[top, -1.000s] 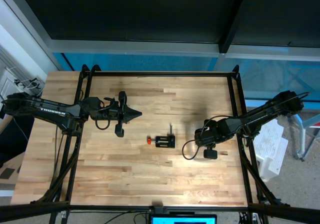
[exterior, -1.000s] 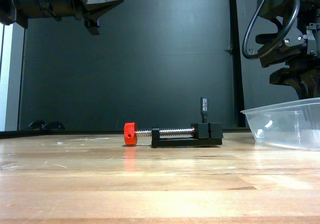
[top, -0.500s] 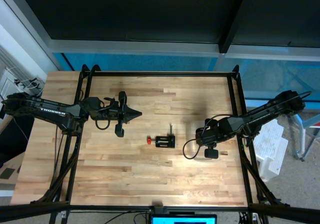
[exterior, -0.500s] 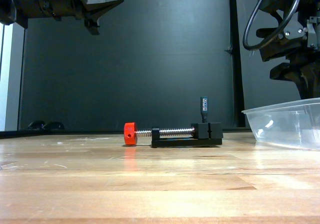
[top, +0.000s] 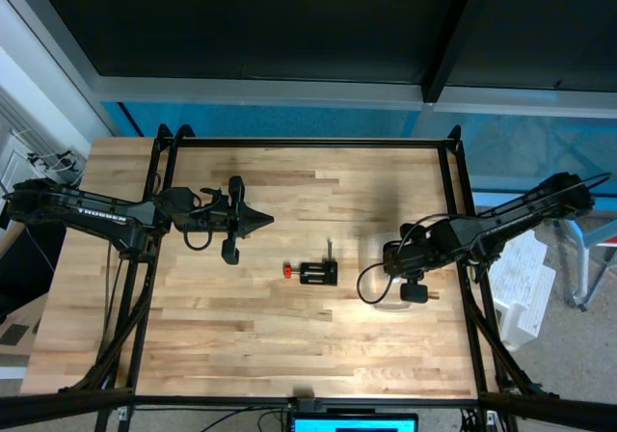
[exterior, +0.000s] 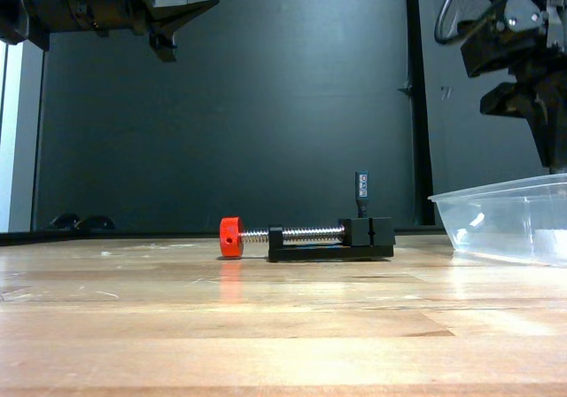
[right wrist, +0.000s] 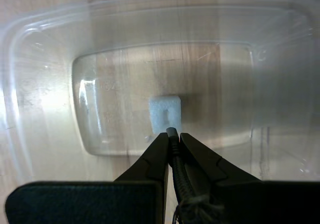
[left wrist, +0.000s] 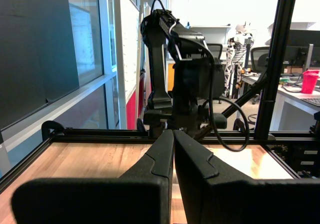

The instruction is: Pick the usb-c connector and install on the hub

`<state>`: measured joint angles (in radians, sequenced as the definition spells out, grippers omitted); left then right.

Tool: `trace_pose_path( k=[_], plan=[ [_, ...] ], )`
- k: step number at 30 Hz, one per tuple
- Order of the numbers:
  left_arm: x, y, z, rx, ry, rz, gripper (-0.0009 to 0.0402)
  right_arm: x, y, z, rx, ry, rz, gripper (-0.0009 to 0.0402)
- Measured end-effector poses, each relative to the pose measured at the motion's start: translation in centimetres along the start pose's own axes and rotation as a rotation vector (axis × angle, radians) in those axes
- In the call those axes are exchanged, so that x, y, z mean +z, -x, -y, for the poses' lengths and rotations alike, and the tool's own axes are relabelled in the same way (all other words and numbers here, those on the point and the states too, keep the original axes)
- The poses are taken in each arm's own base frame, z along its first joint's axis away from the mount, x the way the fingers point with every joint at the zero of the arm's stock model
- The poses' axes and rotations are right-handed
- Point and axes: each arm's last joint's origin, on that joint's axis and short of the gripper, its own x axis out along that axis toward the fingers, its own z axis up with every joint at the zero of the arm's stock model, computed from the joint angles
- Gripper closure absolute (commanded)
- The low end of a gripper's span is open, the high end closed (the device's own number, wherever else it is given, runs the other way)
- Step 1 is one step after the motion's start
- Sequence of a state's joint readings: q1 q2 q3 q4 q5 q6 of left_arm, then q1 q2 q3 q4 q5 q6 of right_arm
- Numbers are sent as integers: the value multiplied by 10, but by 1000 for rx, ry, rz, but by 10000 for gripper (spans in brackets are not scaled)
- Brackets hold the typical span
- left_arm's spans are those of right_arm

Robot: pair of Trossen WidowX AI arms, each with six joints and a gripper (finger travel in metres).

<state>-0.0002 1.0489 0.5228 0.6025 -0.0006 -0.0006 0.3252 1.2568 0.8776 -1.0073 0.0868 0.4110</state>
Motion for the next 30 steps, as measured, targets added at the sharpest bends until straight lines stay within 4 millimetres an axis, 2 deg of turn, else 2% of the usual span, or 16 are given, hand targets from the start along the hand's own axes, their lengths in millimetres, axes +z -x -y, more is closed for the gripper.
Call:
trace_pose_path(
  k=[9,30],
  plan=[
    [0,0,0,0,0,0,393,2,19,1,4,11,9,393],
    [0,0,0,0,0,0,393,0,20,2,0,9,0,393]
  ],
)
